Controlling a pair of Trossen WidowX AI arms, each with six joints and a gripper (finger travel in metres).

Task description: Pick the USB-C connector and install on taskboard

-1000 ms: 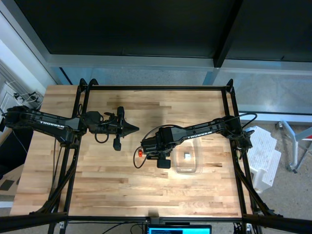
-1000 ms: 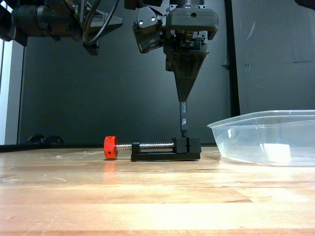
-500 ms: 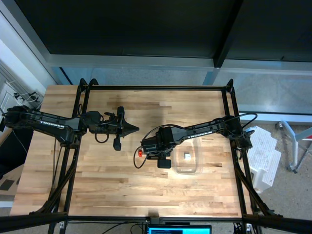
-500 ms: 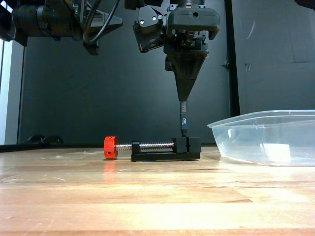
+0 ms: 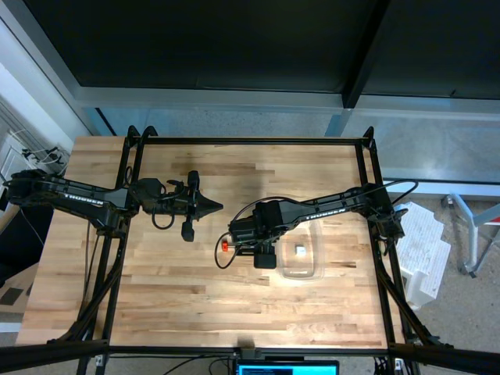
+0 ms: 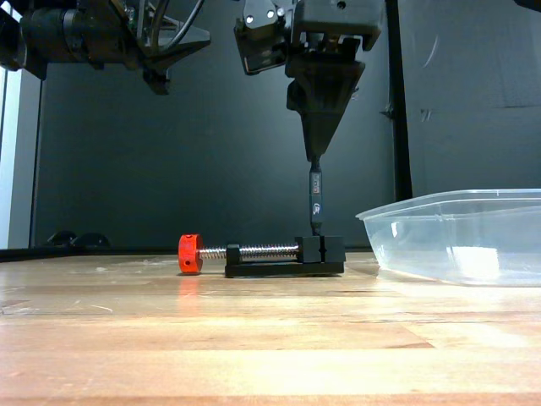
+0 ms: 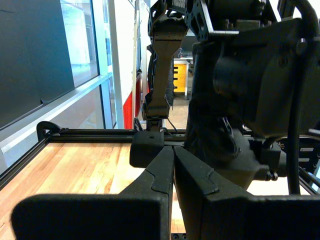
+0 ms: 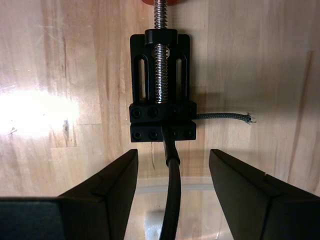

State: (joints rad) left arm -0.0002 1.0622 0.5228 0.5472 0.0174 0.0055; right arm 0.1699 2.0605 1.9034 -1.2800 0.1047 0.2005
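high: left gripper [image 5: 212, 207] upper left of centre over table [image 5: 180, 297], right gripper [image 5: 264, 258] mid-frame over taskboard [image 5: 226, 245], low: USB-C connector [image 6: 314, 201] upright in taskboard's right end, below right gripper, left wrist: fingers [image 7: 150, 180] pressed together, right wrist: fingers [image 8: 107, 185] spread wide, connector between, untouched

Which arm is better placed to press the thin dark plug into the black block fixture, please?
Likely right: the right gripper hangs open directly over the thin dark plug standing in the black block fixture; the left gripper sits shut, off aside.

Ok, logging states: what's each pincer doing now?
Left pincer: closed, empty, parked at left.
Right pincer: open, above USB-C connector standing in taskboard.
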